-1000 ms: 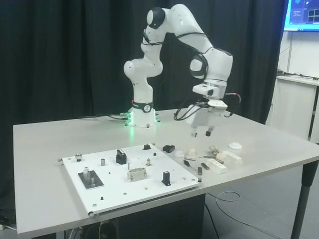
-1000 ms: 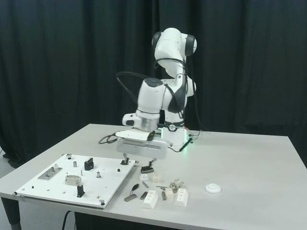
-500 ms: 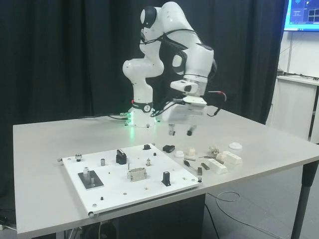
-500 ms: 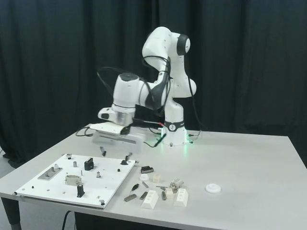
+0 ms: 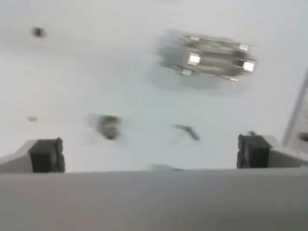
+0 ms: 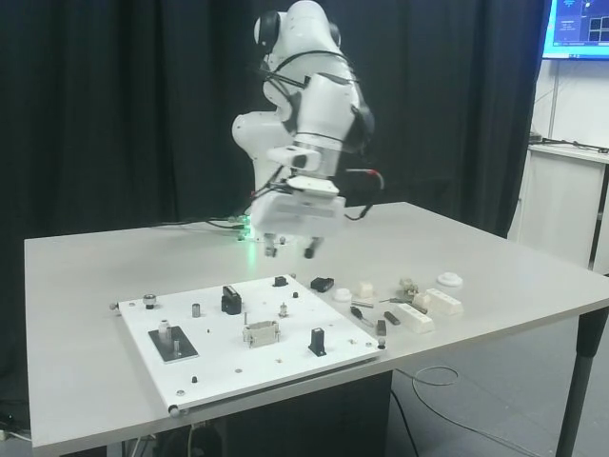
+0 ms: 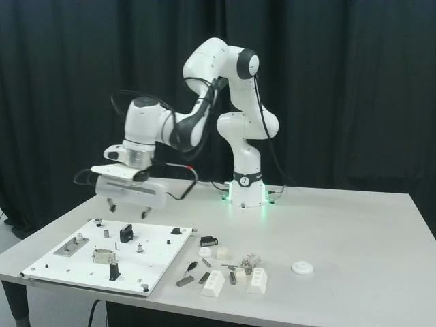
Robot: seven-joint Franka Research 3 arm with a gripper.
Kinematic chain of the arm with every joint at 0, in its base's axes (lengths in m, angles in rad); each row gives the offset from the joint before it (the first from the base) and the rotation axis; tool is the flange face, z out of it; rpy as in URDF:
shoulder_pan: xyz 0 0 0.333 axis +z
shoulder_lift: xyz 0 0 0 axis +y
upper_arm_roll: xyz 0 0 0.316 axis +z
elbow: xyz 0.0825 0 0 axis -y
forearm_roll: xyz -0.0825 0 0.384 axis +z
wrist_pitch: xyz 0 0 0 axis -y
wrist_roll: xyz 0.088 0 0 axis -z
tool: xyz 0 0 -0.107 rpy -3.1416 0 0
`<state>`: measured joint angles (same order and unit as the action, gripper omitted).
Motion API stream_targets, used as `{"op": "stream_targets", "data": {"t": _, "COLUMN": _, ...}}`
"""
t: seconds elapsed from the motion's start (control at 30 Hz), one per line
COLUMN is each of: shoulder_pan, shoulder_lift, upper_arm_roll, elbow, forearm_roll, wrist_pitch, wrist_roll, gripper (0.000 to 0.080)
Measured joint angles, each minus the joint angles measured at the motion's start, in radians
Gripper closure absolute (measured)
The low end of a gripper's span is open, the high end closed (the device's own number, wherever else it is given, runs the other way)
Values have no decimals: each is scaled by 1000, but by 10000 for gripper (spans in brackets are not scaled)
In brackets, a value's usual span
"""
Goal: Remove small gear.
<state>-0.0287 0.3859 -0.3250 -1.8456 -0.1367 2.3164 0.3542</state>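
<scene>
A small white gear [image 6: 343, 294] [image 7: 204, 251] lies on the grey table just past the right edge of the white assembly board [image 6: 219, 357] [image 7: 68, 269]. My gripper [image 6: 290, 250] [image 7: 127, 211] hangs in the air over the board's far side, well away from that gear. It is open and holds nothing. In the wrist view the gripper [image 5: 149, 154] shows both black fingertips [image 5: 45, 155] wide apart over the board, with a metal connector [image 5: 211, 55] and a small post [image 5: 109, 126] below.
The board carries black blocks [image 6: 230, 301], pins and the metal connector [image 6: 261, 332]. Right of it lie loose parts: a black piece [image 6: 322, 283], white blocks [image 6: 419, 319], and a large white gear [image 6: 449, 279] [image 7: 302, 268]. The arm's base [image 6: 271, 224] stands behind.
The arm has swung from above the loose parts beside the board to above the board's far side. The gripper stayed open and empty throughout.
</scene>
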Motion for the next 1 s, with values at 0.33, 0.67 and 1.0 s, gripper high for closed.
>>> {"op": "stream_targets", "data": {"t": 0.33, "shoulder_pan": -115, "shoulder_lift": 9, "upper_arm_roll": -10, "elbow": 6, "forearm_roll": 40, "wrist_pitch": 71, "wrist_roll": -143, "gripper": 3}}
{"op": "stream_targets", "data": {"t": 0.67, "shoulder_pan": -196, "shoulder_lift": 57, "upper_arm_roll": -52, "elbow": 47, "forearm_roll": 173, "wrist_pitch": 115, "wrist_roll": -325, "gripper": 3}}
{"op": "stream_targets", "data": {"t": 1.0, "shoulder_pan": -277, "shoulder_lift": 137, "upper_arm_roll": -74, "elbow": 124, "forearm_roll": 333, "wrist_pitch": 109, "wrist_roll": -480, "gripper": 3}}
